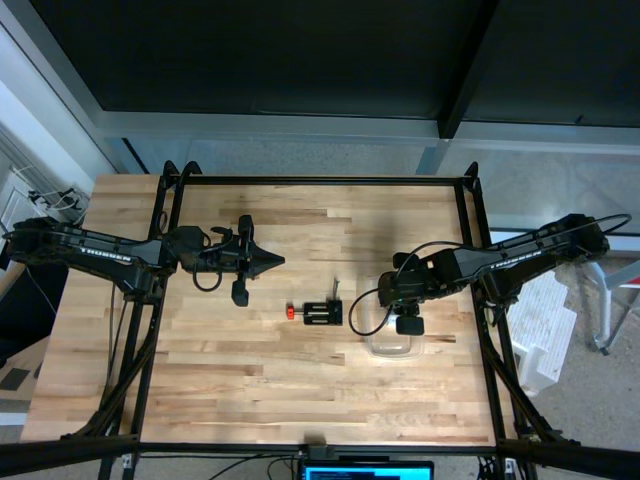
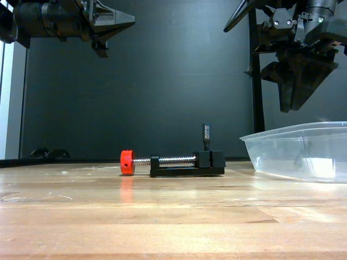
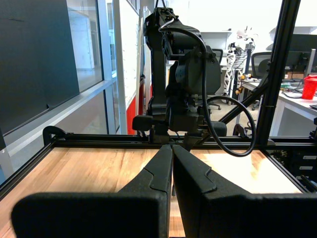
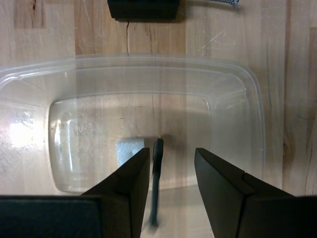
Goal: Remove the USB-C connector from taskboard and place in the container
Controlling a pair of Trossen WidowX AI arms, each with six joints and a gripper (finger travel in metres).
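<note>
The taskboard [image 1: 322, 313], a small black vise with a red-orange knob [image 2: 127, 162], lies mid-table. My right gripper [image 4: 171, 156] hangs open above the clear container [image 4: 247, 79], just right of the taskboard [image 2: 187, 163]. A slim dark sliver, the USB-C connector [image 4: 157, 161], shows between the open fingers close to one finger, over the container's floor. Its nearer end is blurred, and I cannot tell whether it touches that finger. My left gripper [image 3: 172, 146] is shut, empty, and held high at the left [image 1: 278, 262], away from the taskboard.
A small white square piece [image 4: 128, 151] lies on the container's floor. A thin upright pin [image 2: 206, 134] stands on the taskboard's jaw end. A black frame rail [image 1: 320, 181] runs around the table. The container [image 1: 385, 350] sits under the right gripper [image 2: 293, 103].
</note>
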